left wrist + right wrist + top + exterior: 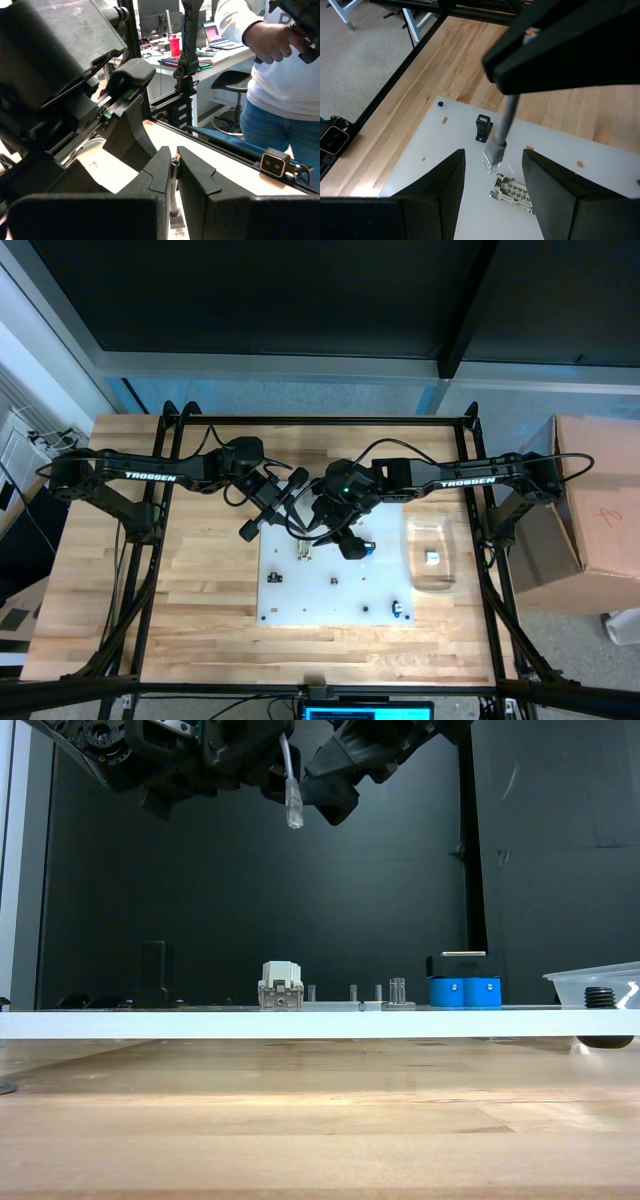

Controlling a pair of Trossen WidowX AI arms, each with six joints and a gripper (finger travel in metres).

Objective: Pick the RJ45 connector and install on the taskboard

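While our left pincer (pixel 174 160) is pinching its cable (pixel 507 117), the RJ45 connector (pixel 493 154) is dangling above the taskboard (pixel 435 165).
We are judging it light and the cable limp; our right pincer (pixel 493 175), standing open just beside it, should be taking the rigid plug.

rj45 connector (pixel 294 815) under left gripper (pixel 174 161), beside right gripper (pixel 493 161), above taskboard (pixel 300 606)

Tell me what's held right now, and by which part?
The left claw pinches the RJ45 connector by its gray cable, plug hanging clear above the taskboard. The right claw hangs open beside the plug, holding nothing.
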